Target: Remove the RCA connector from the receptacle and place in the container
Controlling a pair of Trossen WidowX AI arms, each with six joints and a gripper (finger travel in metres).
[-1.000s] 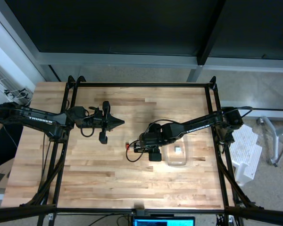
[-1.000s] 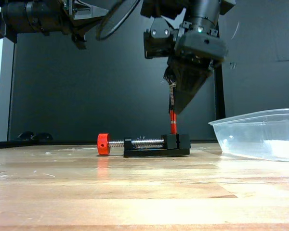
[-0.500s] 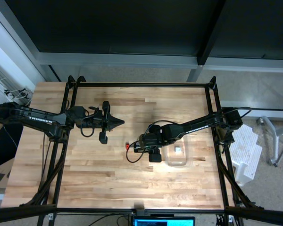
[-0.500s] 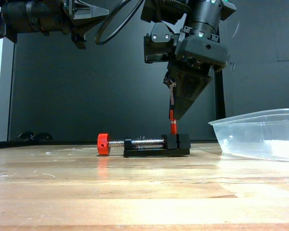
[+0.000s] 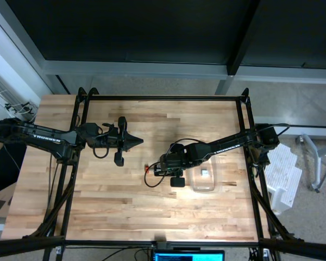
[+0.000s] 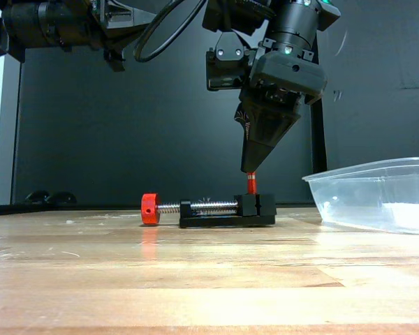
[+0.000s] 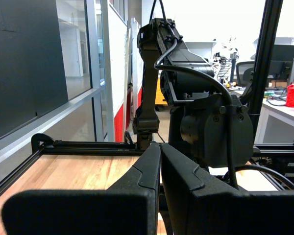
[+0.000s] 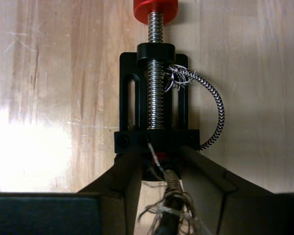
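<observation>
The receptacle [image 6: 227, 209] is a small black block with a red cap [image 6: 149, 209], lying on the wood table left of the container [image 6: 377, 195]. The RCA connector [image 6: 251, 183] stands upright in the block's right end; only its red part shows below my right gripper [image 6: 249, 168]. In the right wrist view the fingers [image 8: 132, 176] stand narrowly open on either side of the connector [image 8: 160, 158] and its frayed cable, over the block [image 8: 154, 134]. My left gripper [image 5: 139, 141] hovers shut, up and to the left, away from the block [image 5: 155, 169].
The clear container [image 5: 202, 180] holds a small whitish square piece [image 5: 205, 173] and lies just right of the block. A braided wire loop [image 8: 216, 107] hangs off the block's side. A black frame [image 5: 163, 98] runs round the table edges.
My right gripper has come down and shifted over the connector. The silvery upper part and cable that showed beside the fingers are now hidden between them. The left arm has not moved.
</observation>
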